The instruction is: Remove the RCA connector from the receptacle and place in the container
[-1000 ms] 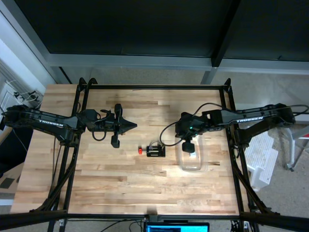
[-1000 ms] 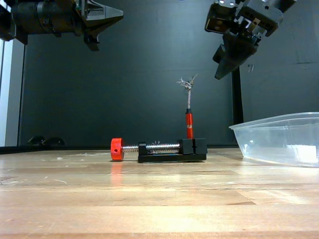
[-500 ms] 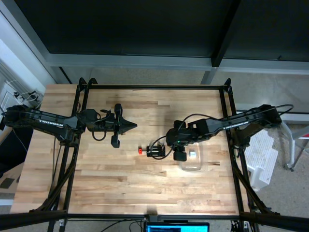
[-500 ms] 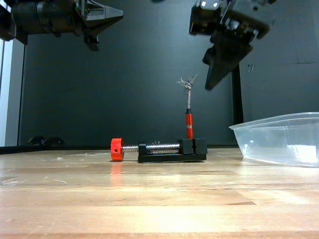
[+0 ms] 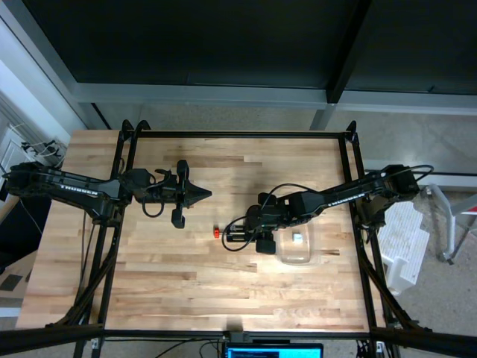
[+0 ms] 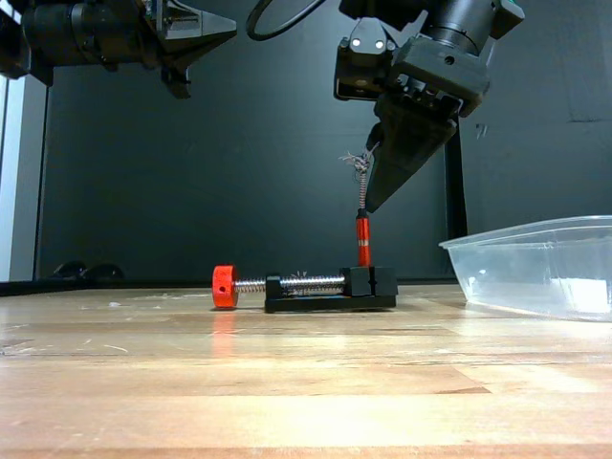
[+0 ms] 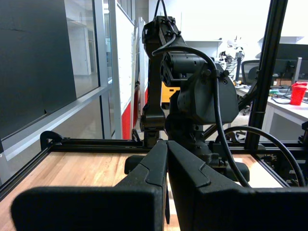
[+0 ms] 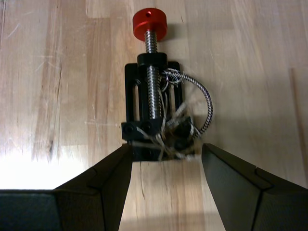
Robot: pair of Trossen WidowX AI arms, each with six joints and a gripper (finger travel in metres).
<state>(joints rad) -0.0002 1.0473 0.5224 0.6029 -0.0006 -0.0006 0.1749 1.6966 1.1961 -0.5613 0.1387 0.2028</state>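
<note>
A robotics lab is indicated: a butcher-block worktop [image 5: 186,283] is fenced by a black rail frame [image 5: 238,135], with the left gripper [image 5: 203,195] hung over its left half and the right gripper [image 6: 375,196] over its middle. Beyond, glass partitions [image 7: 82,48], a desk [image 7: 285,104] and an office chair [image 7: 248,68] are seen.

My right gripper [image 6: 371,201] hangs just above the receptacle [image 6: 330,287], beside the RCA connector [image 6: 363,239], which stands upright in the receptacle's right end. The container [image 6: 521,273] lies on the table [image 6: 287,382] to the right. My left gripper [image 6: 225,36] hovers high, well to the left.
</note>
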